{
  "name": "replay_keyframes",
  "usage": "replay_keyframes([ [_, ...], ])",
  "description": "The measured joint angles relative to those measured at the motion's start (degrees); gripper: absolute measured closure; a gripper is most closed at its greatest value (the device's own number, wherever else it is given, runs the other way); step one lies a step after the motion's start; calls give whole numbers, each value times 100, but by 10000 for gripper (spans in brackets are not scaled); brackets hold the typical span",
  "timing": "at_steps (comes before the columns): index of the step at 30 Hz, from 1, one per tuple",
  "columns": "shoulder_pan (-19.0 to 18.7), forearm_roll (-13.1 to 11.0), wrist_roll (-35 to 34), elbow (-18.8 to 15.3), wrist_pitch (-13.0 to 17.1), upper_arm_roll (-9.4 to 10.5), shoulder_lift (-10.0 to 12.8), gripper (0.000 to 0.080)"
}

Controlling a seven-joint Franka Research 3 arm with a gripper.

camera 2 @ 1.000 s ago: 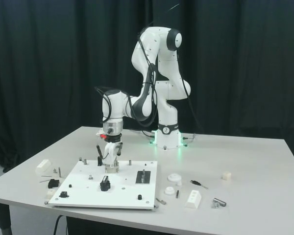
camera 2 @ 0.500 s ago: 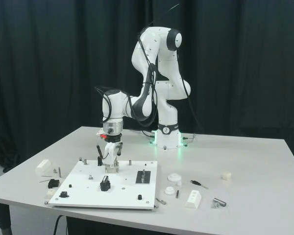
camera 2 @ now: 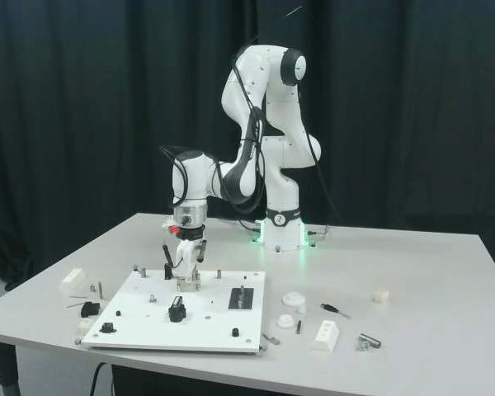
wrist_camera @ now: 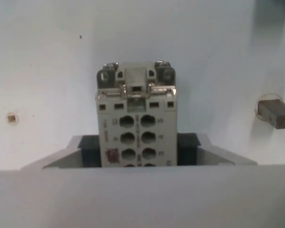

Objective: Remove waterproof.

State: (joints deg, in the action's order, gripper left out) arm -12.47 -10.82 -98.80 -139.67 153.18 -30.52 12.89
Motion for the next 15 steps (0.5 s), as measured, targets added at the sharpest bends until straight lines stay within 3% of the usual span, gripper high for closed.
replay_keyframes([
  [15,-49,28,-95,0,-26,0,-120,485],
])
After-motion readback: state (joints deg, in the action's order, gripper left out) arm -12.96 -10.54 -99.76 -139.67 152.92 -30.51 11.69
